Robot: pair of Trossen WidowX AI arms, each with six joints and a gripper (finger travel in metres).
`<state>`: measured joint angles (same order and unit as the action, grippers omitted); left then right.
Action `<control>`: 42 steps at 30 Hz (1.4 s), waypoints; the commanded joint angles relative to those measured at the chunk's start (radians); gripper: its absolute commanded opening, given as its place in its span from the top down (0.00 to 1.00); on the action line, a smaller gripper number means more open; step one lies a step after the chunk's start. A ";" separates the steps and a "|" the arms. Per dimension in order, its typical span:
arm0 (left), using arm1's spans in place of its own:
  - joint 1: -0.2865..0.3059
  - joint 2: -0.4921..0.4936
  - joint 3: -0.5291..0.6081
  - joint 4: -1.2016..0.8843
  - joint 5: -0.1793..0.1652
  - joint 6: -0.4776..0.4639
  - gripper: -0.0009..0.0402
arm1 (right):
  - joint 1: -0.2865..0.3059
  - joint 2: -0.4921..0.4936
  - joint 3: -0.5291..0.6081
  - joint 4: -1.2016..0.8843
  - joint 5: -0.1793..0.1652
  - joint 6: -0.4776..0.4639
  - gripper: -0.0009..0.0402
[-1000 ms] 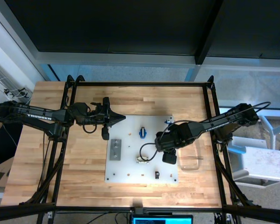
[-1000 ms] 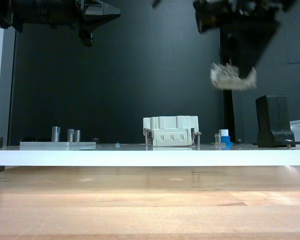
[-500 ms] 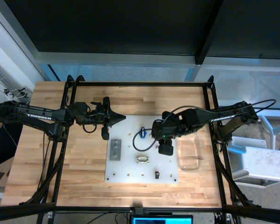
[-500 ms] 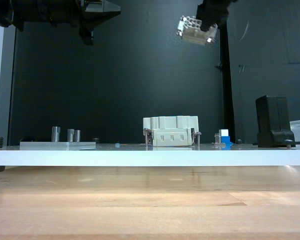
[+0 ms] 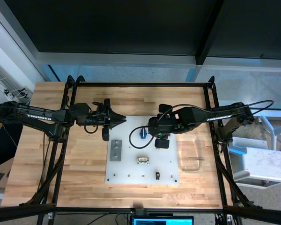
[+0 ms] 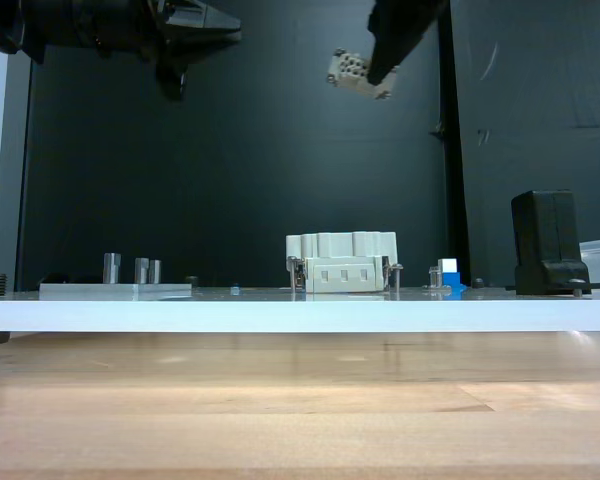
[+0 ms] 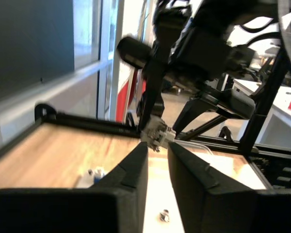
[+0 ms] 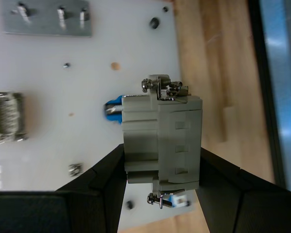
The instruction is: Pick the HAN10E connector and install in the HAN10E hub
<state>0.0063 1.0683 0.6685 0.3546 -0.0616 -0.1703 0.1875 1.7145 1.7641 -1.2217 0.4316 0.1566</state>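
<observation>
A butcher-block wooden surface (image 5: 79, 187) inside a black frame carries a white task board (image 5: 126, 174) at its centre. The right gripper (image 5: 160, 140) hangs high over the board's far half. Its jaws are clamped on the two long sides of the HAN10E connector (image 8: 162, 121), a pale grey-beige plug block with small screws at both ends. In the low view the connector (image 6: 358, 74) is tilted, with dark pin dots on its face, far above everything on the board.

The HAN10E hub (image 5: 143, 161), a metal-framed socket with a beige insert, stands on the board nearer the front edge, well apart from the connector. A blue part (image 5: 143, 133) lies just beside the right gripper in the high view. A grey metal block with upright pegs (image 5: 116, 150) sits left of the hub, and a small black part (image 5: 158, 176) near the board's front.

The left gripper (image 5: 121, 118) hovers at the board's far left corner, pointing right. Its jaws stand a narrow gap apart and hold nothing.
</observation>
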 commanded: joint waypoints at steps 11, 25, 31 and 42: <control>0.000 0.000 0.000 -0.021 -0.010 -0.143 0.60 | 0.000 0.184 0.255 -0.085 0.195 -0.140 0.79; 0.005 0.000 0.000 -0.036 -0.115 -0.637 0.37 | -0.002 0.291 0.446 -0.132 0.215 -0.163 0.79; 0.005 0.022 0.012 -0.036 -0.114 -0.687 0.33 | -0.002 0.291 0.454 -0.127 0.204 -0.161 0.79; 0.005 0.152 0.122 -0.040 -0.067 -0.687 0.29 | -0.011 0.291 0.435 -0.121 0.201 -0.163 0.79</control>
<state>0.0109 1.2045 0.7792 0.3164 -0.1360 -0.8585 0.1776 2.0064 2.2021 -1.3422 0.6331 -0.0063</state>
